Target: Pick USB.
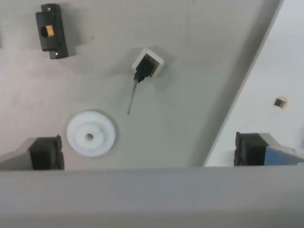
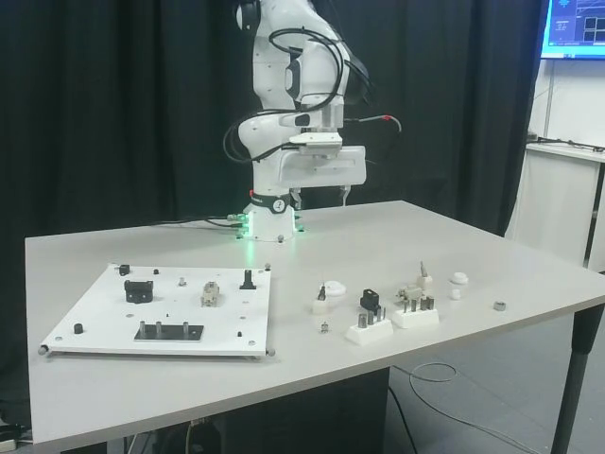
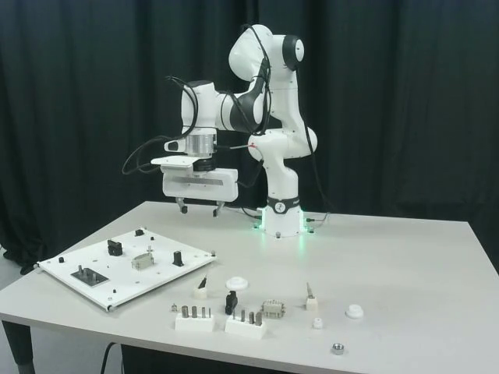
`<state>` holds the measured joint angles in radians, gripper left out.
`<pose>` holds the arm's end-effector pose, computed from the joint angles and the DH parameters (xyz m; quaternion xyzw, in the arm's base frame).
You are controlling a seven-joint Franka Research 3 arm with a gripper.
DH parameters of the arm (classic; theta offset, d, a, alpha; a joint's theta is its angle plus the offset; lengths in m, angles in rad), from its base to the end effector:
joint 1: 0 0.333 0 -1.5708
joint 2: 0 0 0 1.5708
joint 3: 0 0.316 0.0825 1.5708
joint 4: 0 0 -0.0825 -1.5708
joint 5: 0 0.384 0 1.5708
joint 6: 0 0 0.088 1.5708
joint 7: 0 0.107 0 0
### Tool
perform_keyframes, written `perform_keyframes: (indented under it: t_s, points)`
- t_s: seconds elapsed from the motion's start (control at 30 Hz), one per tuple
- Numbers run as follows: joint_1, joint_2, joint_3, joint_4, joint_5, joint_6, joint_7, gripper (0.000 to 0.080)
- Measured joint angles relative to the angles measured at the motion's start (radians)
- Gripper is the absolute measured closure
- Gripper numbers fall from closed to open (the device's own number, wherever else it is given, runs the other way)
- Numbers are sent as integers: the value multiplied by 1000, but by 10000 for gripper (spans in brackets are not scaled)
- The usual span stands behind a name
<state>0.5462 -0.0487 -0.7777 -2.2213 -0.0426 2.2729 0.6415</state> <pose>0.5147 -0.1244 0.3981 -0.9106 0.4109 -0.0424 0.0091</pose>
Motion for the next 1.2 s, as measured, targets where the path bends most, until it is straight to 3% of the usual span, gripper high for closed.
perform_keyframes:
  t_s: [0.7, 1.2]
  points:
    - [0, 63, 14, 10, 38, 59, -67, 3]
    - [0, 109, 20, 24, 67, 98, -305, 3]
